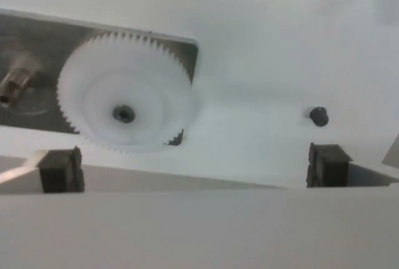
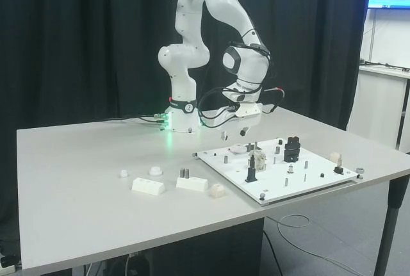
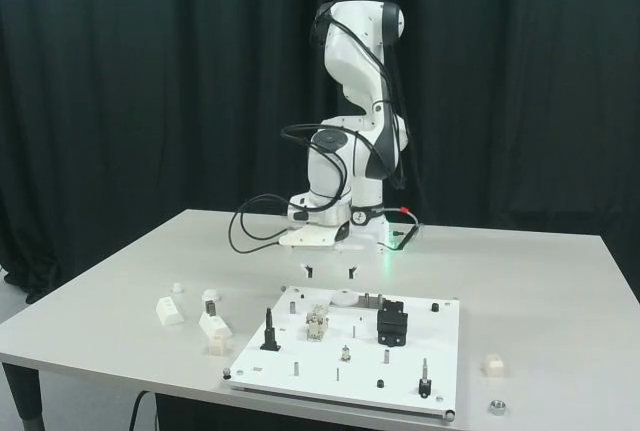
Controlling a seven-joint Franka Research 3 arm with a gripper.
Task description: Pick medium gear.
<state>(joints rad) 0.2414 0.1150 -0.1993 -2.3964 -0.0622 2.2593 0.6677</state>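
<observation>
open gripper above white gear, black peg nearby

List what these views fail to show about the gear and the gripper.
- Gear: the wrist view shows its teeth, but the first room view and second room view leave it too small to judge its size class.
- Gripper: open above the board; fingertips only, cut off by the camera mount.
- Peg: blurred at the edge.

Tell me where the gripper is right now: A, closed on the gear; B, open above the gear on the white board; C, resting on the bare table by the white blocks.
B: the gripper hangs open above the gear, touching nothing.
</observation>
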